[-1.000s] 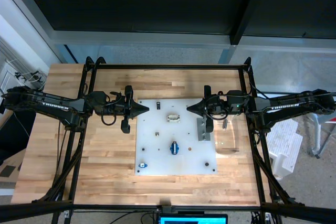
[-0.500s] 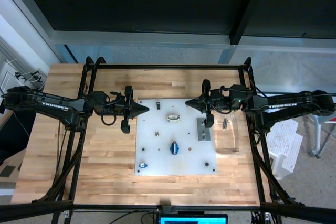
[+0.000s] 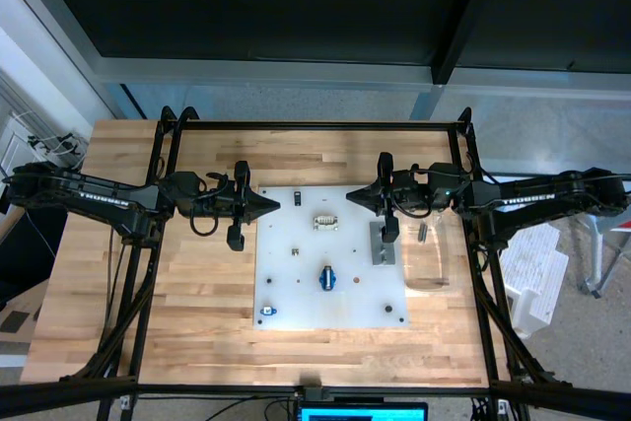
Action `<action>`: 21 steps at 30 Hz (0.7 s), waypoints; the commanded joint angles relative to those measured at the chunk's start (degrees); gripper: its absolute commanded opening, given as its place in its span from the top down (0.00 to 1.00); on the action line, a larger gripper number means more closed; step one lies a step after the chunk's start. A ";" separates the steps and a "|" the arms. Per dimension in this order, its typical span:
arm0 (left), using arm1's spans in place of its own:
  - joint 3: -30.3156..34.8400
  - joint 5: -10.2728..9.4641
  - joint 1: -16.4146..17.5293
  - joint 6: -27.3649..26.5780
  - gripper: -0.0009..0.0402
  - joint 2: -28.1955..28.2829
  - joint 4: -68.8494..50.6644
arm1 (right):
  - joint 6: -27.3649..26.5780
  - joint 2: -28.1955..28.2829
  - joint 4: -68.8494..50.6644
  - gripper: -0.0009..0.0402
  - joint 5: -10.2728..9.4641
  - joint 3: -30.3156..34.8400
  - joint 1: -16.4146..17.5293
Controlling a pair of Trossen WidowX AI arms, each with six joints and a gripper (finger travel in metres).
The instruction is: Remove the 16mm cylinder and place in the container
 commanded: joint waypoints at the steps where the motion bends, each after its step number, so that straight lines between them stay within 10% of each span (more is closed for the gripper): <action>1: 0.00 0.02 0.02 0.00 0.98 0.00 0.00 | -0.52 0.00 0.02 0.98 1.03 -0.02 1.33; 21: 0.00 0.02 0.02 0.00 0.98 0.00 0.00 | -0.48 0.07 -0.63 0.98 1.42 -0.09 1.44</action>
